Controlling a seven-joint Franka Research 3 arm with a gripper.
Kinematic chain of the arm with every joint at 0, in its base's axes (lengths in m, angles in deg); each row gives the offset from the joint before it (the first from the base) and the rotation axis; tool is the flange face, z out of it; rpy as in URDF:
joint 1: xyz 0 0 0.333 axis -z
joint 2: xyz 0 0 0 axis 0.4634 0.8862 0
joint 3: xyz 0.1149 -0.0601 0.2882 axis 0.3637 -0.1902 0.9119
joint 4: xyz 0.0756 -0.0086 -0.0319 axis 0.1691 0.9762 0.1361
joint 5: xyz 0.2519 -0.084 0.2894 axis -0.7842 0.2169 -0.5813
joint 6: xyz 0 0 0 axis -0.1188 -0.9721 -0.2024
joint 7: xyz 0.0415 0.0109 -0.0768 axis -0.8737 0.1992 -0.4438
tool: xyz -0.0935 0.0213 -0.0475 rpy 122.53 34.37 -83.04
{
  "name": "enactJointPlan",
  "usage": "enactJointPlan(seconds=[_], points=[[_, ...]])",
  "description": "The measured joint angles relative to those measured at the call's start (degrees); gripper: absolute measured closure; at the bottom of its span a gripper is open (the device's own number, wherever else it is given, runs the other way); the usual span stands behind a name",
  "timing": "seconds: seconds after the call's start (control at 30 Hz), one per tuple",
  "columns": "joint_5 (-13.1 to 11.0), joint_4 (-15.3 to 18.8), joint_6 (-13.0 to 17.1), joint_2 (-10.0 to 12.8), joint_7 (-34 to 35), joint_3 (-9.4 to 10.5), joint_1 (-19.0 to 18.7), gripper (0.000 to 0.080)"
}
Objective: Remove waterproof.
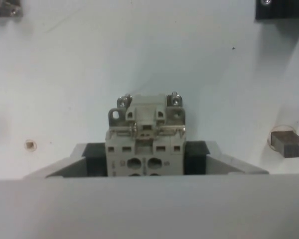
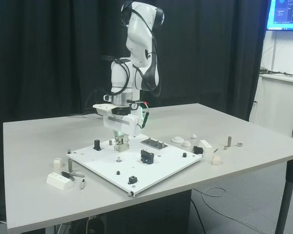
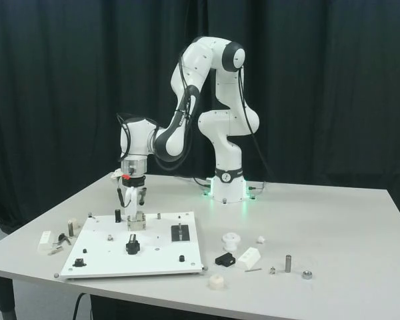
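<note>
The connector (image 1: 145, 142) is being held between the fingers of the gripper (image 2: 121, 138), which is pointing straight down over the white board (image 2: 136, 163). The fingers are pinching its sides. In the wrist view, it is being seen end-on, just above the board. In both room views, it is sitting near the board's back edge.

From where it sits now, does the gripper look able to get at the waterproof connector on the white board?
Probably yes. The gripper hangs directly above the waterproof connector on the white board, and nothing stands between them.
</note>
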Motion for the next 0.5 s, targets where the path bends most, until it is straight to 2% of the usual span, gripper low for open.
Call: enactJointPlan(seconds=[0.5], points=[[-0.01,-0.53,-0.51,0.48,-0.12,0.08,0.20,0.0489]])
